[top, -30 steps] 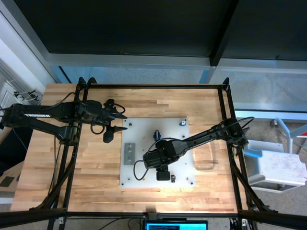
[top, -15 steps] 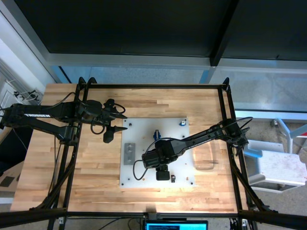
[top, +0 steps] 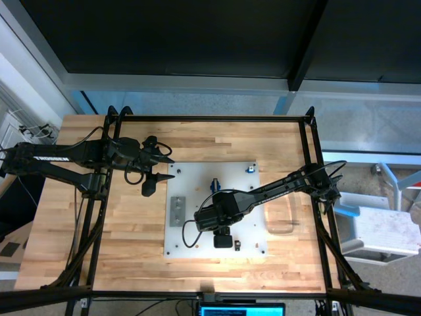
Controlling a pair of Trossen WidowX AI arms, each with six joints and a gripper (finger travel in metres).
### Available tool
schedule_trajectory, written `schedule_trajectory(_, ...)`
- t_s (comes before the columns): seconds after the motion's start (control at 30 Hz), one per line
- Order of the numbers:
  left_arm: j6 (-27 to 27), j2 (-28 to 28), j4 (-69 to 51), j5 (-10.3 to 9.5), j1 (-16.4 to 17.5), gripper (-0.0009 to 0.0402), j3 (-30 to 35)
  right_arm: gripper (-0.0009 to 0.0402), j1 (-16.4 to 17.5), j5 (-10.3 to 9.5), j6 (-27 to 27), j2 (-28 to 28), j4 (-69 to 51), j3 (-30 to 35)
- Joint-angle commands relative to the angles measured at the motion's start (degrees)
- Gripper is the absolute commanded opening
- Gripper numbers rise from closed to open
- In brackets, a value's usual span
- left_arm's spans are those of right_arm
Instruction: Pick the HAN10E connector and install in the HAN10E hub
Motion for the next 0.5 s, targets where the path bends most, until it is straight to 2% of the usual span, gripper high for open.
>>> schedule_trajectory(0.03,0.0,0.0,0.0,0.02,0.02,0.0228,0.0,0.0114,-0.2,0.22,0.33,-0.15,-0.61,0.04)
schedule_trajectory(0.5,0.0,0.0,0.0,0.02,0.02,0.0228,0.0,0.0114,-0.46,0.26,-0.17,2.6,-2.49,3.41)
